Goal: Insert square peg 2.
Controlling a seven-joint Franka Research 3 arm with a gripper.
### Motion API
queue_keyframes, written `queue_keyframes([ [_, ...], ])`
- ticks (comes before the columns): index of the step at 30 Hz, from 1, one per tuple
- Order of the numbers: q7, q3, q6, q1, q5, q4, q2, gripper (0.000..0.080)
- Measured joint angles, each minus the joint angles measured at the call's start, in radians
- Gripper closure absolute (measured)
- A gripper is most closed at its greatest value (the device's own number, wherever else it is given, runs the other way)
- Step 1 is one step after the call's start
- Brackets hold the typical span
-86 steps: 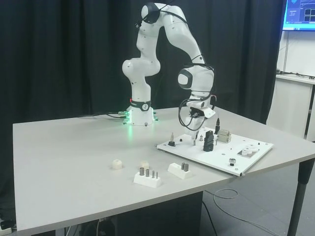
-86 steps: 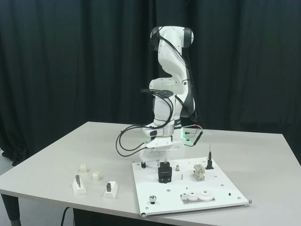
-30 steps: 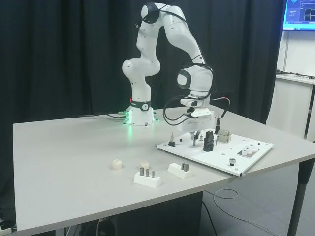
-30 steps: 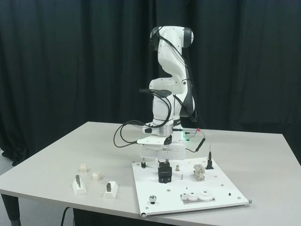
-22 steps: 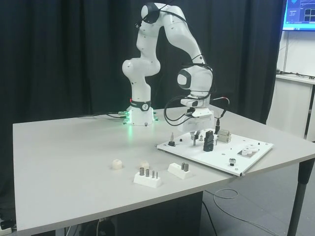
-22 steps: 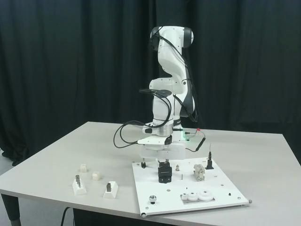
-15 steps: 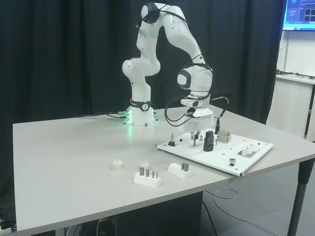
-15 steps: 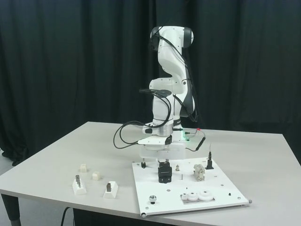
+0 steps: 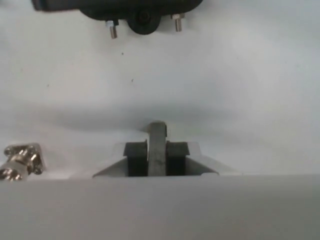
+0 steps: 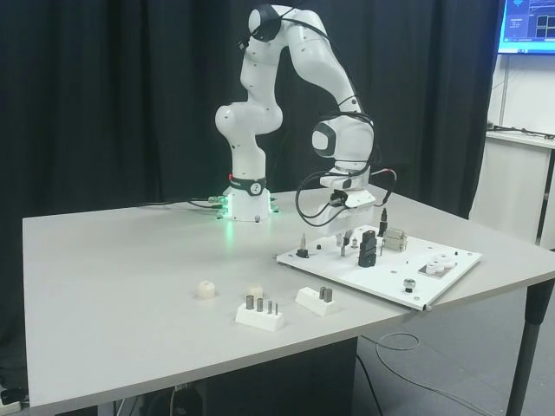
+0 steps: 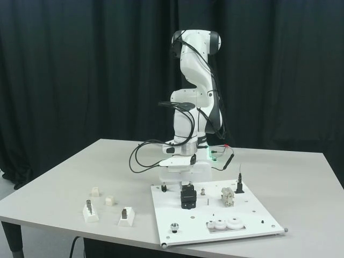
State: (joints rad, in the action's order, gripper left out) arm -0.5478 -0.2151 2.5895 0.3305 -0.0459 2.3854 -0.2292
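Over the far edge of the white board (image 10: 451, 276), the gripper (image 9: 157, 150) clamps the square peg (image 9: 157, 142) upright between its black pads (image 9: 135, 159). The peg looks rigid, light and smooth, best held by its flat sides. A black block (image 11: 188, 197) and a metal fitting (image 9: 20, 159) crowd nearby.

The square peg (image 9: 156, 150), a slim grey metal bar, stands upright, clamped between the claw's two black pads over the white board (image 9: 225, 75).
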Motion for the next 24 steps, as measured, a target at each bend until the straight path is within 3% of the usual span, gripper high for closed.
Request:
queue_keyframes([
  [9, 0.066, 0.000, -0.003, -0.005, -0.026, -0.001, 0.000, 0.0728],
  [24, 0.136, 0.000, -0.004, -0.005, -0.027, -0.002, 0.000, 0.0728],
])
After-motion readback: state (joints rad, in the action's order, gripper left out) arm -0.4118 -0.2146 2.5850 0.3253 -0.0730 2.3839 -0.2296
